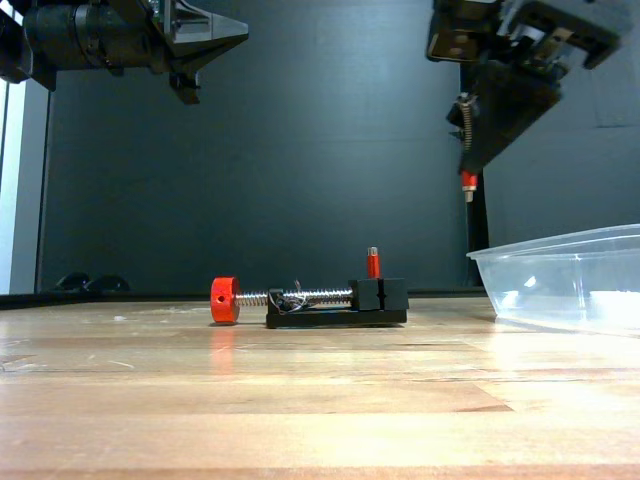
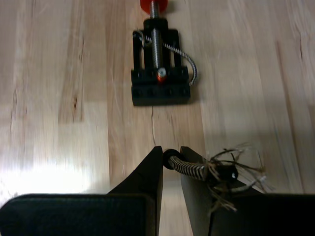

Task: Pick the RCA connector and install on taskboard

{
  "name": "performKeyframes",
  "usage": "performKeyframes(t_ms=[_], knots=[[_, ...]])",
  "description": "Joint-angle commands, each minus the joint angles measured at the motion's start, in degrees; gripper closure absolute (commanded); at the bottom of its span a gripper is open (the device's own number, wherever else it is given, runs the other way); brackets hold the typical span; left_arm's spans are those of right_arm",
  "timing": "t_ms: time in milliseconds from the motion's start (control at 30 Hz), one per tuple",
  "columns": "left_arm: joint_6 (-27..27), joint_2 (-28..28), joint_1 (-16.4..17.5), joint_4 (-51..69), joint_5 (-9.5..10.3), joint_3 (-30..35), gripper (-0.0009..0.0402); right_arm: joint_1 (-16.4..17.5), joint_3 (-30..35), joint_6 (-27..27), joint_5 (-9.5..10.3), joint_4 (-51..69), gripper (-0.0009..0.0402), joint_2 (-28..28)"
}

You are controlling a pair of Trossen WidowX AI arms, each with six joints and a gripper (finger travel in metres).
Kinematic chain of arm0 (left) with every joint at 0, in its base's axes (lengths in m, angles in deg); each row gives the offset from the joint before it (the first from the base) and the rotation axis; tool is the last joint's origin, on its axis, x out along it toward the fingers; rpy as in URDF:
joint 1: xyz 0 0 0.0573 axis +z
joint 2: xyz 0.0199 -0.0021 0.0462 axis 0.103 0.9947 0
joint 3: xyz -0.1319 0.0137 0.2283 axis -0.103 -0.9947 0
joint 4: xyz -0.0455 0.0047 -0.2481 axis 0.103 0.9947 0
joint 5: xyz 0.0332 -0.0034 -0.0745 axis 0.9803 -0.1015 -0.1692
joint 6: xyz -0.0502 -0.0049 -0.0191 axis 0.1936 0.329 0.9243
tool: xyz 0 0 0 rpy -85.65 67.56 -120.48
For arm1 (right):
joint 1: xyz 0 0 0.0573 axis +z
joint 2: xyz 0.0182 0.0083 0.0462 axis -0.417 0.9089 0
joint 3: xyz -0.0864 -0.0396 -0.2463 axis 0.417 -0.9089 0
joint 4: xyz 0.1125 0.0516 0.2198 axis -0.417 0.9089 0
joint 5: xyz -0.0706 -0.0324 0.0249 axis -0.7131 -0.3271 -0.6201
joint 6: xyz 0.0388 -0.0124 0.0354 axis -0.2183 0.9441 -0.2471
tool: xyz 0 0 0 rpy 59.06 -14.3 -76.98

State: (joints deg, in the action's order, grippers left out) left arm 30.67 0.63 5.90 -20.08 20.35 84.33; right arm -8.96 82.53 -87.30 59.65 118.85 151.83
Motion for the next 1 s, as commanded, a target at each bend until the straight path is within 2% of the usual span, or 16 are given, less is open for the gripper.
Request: performKeyframes(t_ms=[33,467,1000], knots=[[0.0,0.0,0.0,0.0,0.0,0.0,0.0393,-0.5,1.2,0.5,0.02,-2.0,0.0393,2.3],[0.0,0.0,0.0,0.0,0.0,0.0,0.0393,-1.7,7.9,1.1,0.04,-4.0,0.0393,10.5],[0.0,0.0,0.0,0.0,0.0,0.0,0.0393,-3.2,11.1,2.5,0.04,-4.9,0.0393,15.1]])
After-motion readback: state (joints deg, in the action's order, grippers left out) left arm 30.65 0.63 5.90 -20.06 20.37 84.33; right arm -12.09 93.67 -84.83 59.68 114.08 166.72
